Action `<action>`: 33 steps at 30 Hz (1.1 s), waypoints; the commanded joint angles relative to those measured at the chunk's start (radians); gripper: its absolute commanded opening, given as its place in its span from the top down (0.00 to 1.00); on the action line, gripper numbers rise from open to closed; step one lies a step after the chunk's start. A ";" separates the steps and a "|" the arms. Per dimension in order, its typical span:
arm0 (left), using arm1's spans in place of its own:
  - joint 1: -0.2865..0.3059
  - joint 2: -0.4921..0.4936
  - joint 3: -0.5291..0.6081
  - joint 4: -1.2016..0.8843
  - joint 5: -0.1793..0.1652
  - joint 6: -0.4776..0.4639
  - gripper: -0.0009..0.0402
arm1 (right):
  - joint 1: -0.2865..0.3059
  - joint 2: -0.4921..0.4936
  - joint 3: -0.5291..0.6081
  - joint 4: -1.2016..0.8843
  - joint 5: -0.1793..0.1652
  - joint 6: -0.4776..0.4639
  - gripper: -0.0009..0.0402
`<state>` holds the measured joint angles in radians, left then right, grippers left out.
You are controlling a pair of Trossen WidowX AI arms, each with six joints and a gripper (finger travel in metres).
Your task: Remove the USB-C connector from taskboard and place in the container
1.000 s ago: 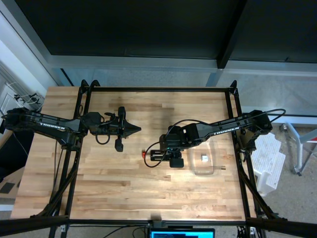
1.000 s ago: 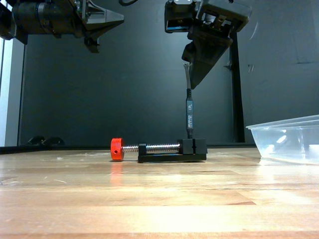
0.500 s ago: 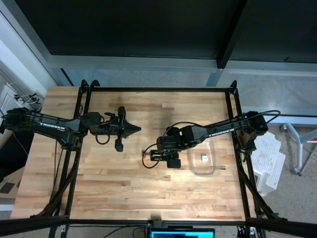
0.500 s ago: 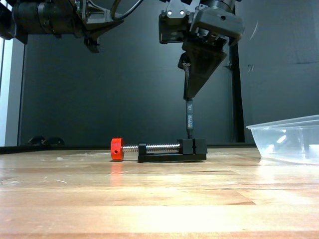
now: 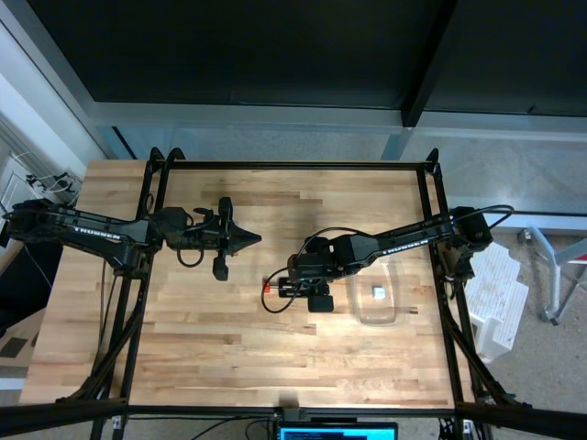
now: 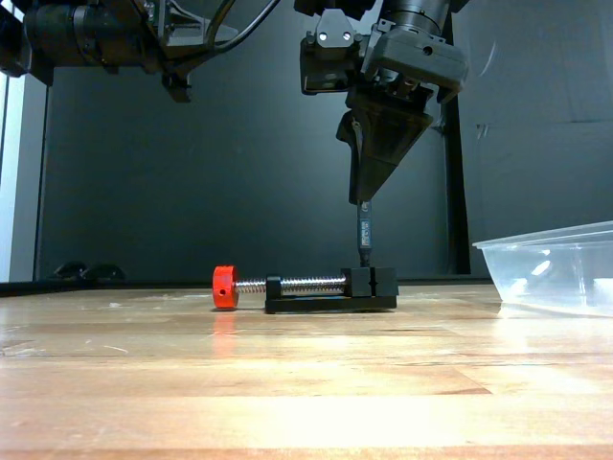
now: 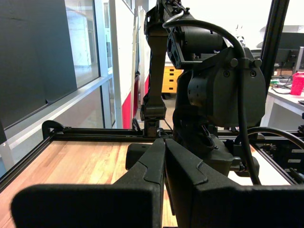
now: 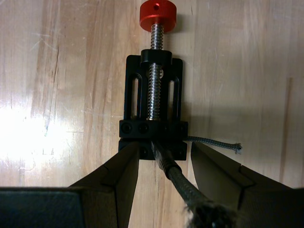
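Note:
The taskboard (image 8: 152,114), a black vise block with a red-orange knob (image 6: 224,287), lies mid-table (image 5: 286,287). The USB-C connector (image 6: 364,235) stands upright in its end block, slim and dark, with a braided tail (image 8: 164,161). My right gripper (image 6: 362,196) points straight down over it and is open. Its fingers (image 8: 128,161) stand either side of the plug, not touching it. The container (image 6: 556,268), a clear tray, sits to the right (image 5: 390,312). My left gripper (image 5: 249,239) hovers shut at the back left, well away.
A small white cube (image 5: 378,292) lies inside the tray. A frayed grey cord end (image 8: 235,146) pokes out beside the vise. Black frame rails (image 5: 293,166) run round the table's edges. The left arm (image 6: 105,34) hangs high above the wood.
My right gripper has come down along the upright connector and shifted slightly left, so its tips now reach the plug's top. The left arm has stayed still.

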<state>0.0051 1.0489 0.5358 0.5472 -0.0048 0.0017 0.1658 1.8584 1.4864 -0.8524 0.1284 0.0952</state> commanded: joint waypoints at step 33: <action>0.000 0.000 0.000 0.000 0.000 0.000 0.98 | -0.004 0.000 -0.007 0.005 -0.001 0.002 0.97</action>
<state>0.0051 1.0489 0.5354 0.5476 -0.0048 0.0017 0.1616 1.8587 1.4792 -0.8482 0.1207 0.0956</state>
